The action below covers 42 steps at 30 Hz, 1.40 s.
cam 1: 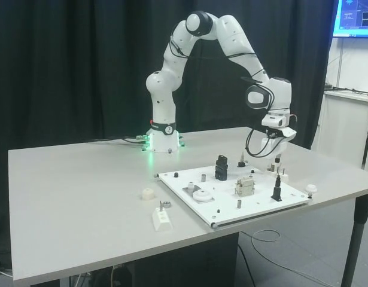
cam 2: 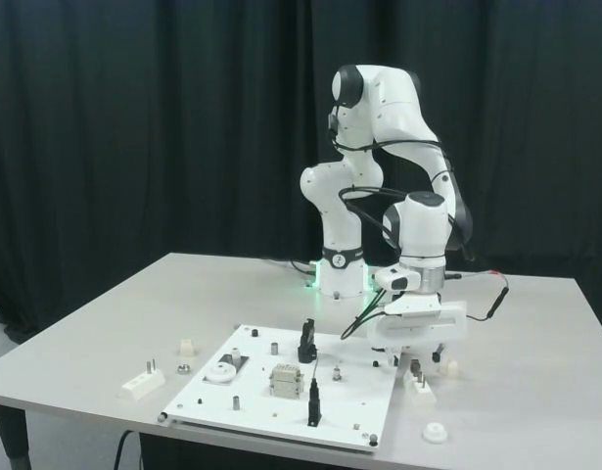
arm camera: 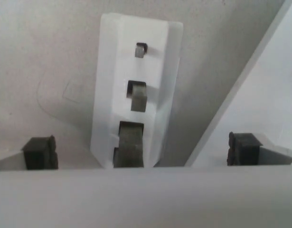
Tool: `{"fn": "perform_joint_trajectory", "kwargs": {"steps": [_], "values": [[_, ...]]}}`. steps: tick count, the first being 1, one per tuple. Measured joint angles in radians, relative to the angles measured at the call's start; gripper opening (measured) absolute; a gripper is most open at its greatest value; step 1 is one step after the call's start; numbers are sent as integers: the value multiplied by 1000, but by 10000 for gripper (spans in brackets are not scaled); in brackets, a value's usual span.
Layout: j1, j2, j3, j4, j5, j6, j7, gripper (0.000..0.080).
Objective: Pick square peg 3.
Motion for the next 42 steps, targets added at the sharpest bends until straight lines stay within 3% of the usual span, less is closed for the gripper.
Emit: {"fn": "perform_joint_trajectory", "kwargs": {"steps": [41, 42], "values": [[0, 33, 6, 1, 0, 32, 0, 800], [0, 34, 6, 1, 0, 32, 0, 495]]}}
